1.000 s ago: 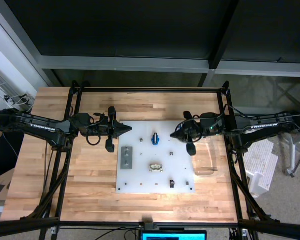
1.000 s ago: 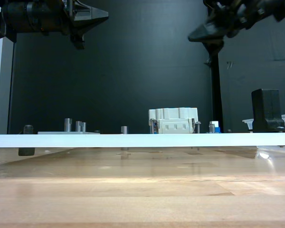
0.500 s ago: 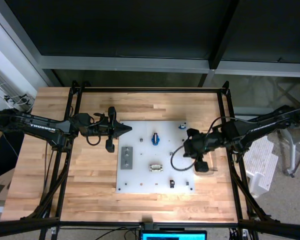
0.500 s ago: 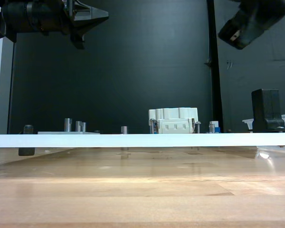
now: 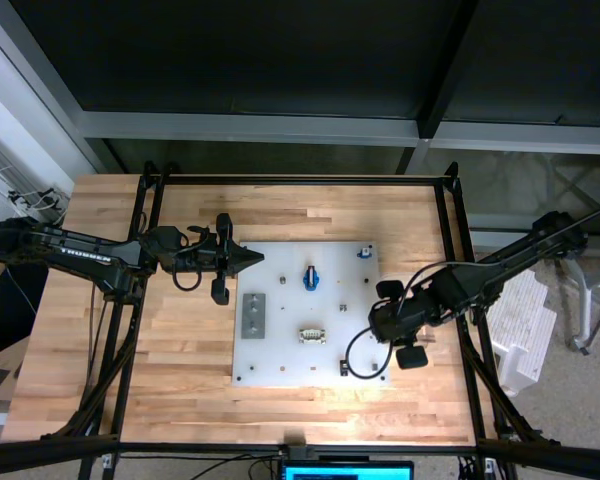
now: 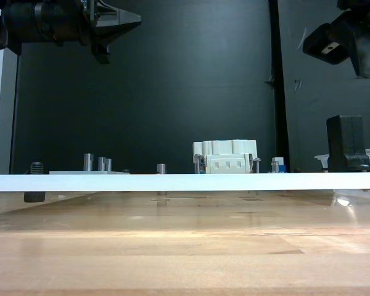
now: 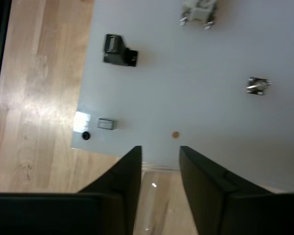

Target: Remove the 16mm bar from the taskboard and place in the container

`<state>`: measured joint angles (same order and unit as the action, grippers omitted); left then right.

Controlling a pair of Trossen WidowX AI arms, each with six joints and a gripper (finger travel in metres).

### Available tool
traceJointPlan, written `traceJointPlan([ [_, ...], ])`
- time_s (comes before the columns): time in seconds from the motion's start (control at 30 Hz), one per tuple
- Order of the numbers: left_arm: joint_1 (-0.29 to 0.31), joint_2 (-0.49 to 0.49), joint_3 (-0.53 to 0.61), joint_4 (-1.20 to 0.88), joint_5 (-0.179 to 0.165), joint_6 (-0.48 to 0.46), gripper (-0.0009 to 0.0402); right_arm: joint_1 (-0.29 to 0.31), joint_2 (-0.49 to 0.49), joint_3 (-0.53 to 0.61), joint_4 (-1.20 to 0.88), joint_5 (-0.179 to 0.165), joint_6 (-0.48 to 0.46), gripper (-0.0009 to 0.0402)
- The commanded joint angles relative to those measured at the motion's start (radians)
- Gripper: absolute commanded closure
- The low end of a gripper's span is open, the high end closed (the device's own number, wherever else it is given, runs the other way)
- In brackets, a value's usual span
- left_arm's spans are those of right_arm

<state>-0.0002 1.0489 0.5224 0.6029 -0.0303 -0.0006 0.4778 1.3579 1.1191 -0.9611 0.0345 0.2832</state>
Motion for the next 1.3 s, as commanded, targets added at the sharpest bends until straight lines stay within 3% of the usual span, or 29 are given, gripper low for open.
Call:
traceJointPlan([
  [0.03, 0.000, 0.000, 0.000, 0.000, 0.000, 0.000, 0.0393, 0.024, 0.029, 0.013, -0.001, 0.000, 0.025, 0.0240],
  [0.27, 0.000, 0.000, 0.000, 0.000, 0.000, 0.000, 0.0393, 0.057, 0.093, 0.040, -0.016, 0.000, 0.066, 0.0170],
  [0.47, 0.000, 0.000, 0.000, 0.000, 0.000, 0.000, 0.0393, 0.084, 0.144, 0.077, -0.045, 0.002, 0.130, 0.0140],
  [0.73, 0.000, 0.000, 0.000, 0.000, 0.000, 0.000, 0.0393, 0.115, 0.206, 0.084, -0.043, 0.000, 0.234, 0.0132],
  [1.3, 0.000, 0.000, 0.000, 0.000, 0.000, 0.000, 0.0393, 0.146, 0.302, 0.084, 0.029, 0.005, 0.287, 0.0135],
])
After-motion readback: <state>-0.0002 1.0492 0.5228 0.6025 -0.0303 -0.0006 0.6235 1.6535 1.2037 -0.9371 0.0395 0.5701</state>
